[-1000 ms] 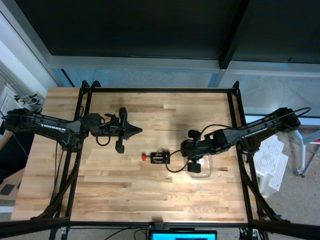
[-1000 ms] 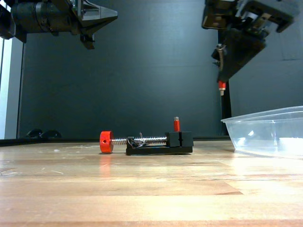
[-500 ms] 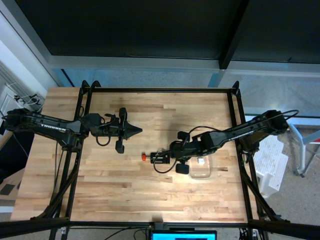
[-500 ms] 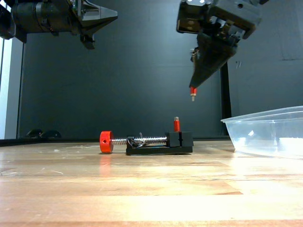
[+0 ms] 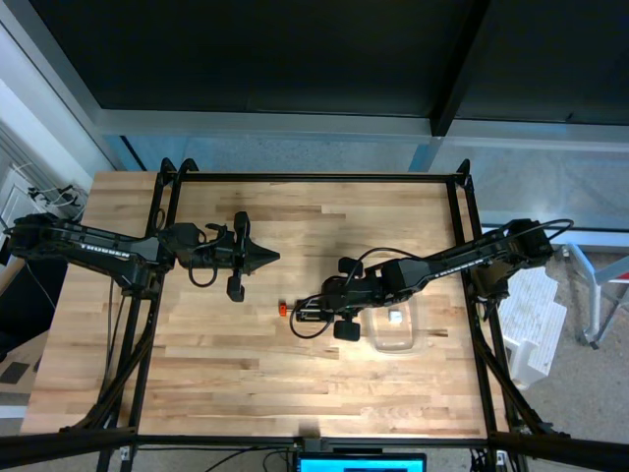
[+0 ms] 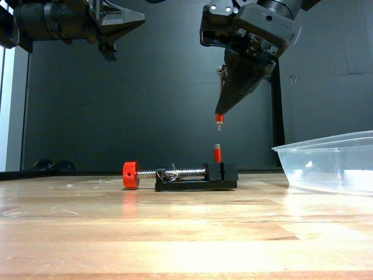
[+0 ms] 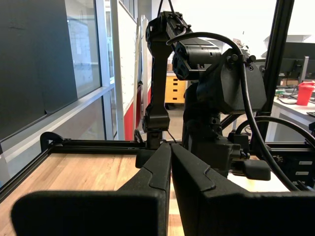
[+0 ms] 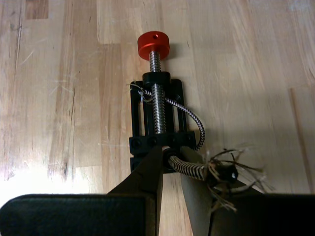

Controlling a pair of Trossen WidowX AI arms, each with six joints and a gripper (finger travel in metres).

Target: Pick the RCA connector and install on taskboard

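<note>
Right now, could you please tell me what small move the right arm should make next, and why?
Probably ease the right gripper straight down. Its fingers are shut on the plug, which hangs tip-down almost directly above the red post on the black block, with a clear gap between them. The left gripper sits parked high at the left, out of the way.

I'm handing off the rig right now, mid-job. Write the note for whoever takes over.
Left gripper: shut, empty, parked high over the left side of the table.
Right gripper: shut on the connector, which hangs tip-down just above the red post on the taskboard, not touching it.
Done: connector picked up and seemingly lined up over the post.
Left to do: lower it onto the post, seat it, release.
Clear tray stands right of the board.
</note>
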